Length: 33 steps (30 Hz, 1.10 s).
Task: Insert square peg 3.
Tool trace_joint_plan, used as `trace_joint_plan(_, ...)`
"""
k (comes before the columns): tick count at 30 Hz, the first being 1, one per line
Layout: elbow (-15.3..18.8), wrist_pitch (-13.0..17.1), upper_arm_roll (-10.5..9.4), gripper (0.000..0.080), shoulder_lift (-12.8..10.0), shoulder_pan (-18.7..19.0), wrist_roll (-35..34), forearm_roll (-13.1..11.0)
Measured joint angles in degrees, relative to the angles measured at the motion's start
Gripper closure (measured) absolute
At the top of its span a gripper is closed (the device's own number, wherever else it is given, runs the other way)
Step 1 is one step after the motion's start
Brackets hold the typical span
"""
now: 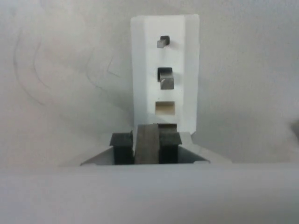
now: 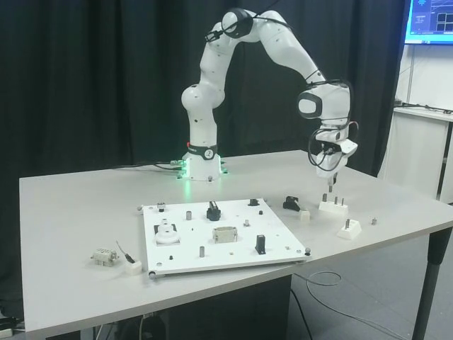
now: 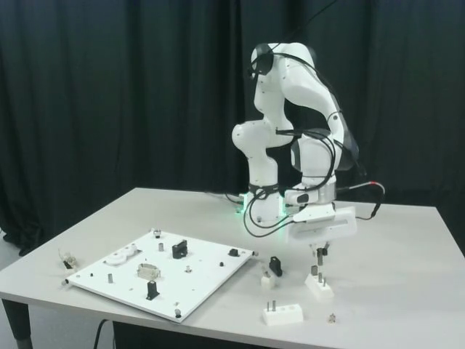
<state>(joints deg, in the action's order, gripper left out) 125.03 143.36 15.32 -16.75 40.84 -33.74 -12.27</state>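
**Peg in the fingers, hanging above its holder, the open hole just ahead**

The gripper (image 1: 146,148) is closed on a grey square peg (image 1: 147,143), pinched between two black fingertips (image 1: 122,147), one on each flat side. The peg's long axis runs along the fingers, and in both room views the gripper (image 2: 330,178) points straight down, so the peg stands upright, lower end free.

Directly below sits the white peg holder (image 1: 187,74), a narrow block on the grey table (image 1: 60,93). In the wrist view its length runs away from the fingers, with three square holes in a row along it. The two farther holes each carry a small peg; the nearest, the empty hole (image 1: 165,108), shows only a pale bottom and lies just beyond the held peg's tip, close to in line with it but a touch to one side.

From the second room view the gripper (image 3: 319,252) hangs over the holder (image 3: 320,286) with a clear gap of air between them, so the peg is not yet in a hole. As I judge it, the coming move turns on this: the empty hole lies a short way forward along the holder's length, and the peg's flats must stay square to the hole's walls before a straight descent

The white board (image 2: 212,237) with its fixtures lies well apart, and a second white block (image 3: 282,313) stands near the holder
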Motion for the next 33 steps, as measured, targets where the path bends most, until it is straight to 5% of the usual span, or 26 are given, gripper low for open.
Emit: trace_joint_plan(33,0.01,-1.21,0.30,0.0687,1.33,0.00,-0.06,0.11)
